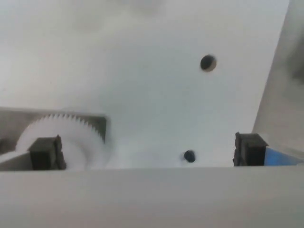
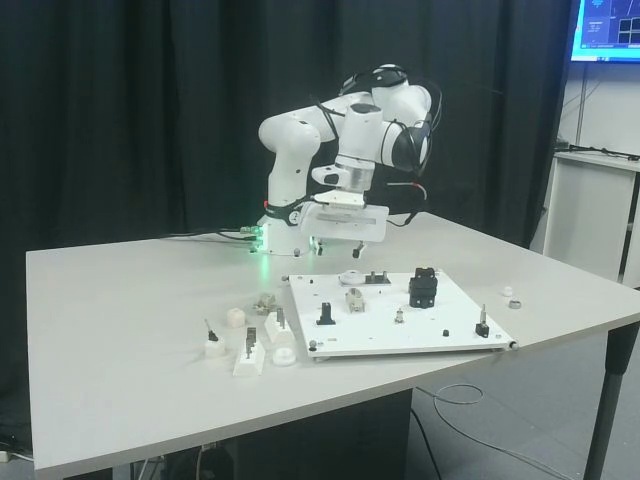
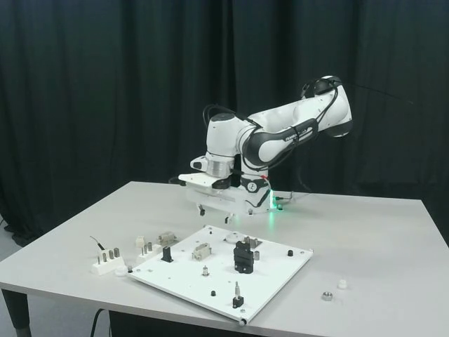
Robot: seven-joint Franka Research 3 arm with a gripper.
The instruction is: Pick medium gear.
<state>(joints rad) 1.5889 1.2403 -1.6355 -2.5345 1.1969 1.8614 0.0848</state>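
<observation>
The white toothed plastic medium gear lies flat at the far edge of the white square assembly board, partly over a grey recess in the wrist view; in the first room view it is the small white disc at about 12 o'clock on the board, and in the second room view it sits near the board's far edge, under the arm. It looks light and rigid, a hard moulded part with a fine toothed rim and a raised hub, so it should not deform, though smooth plastic can slip, and a skewed squeeze could tip it. Judged from these views, the sound hold is across the rim on opposite teeth, jaws level with the disc

The jaws of the white robot arm's gripper stand wide open above the board, not touching the gear: one black fingertip overlaps the gear's face in the wrist view, the other is well apart from it, so the gear is off-centre between them. Two dark holes show in the board nearby

Outward, black fixtures stand on the board, and small white and grey parts lie on the grey tabletop at the board's 9 o'clock side
</observation>
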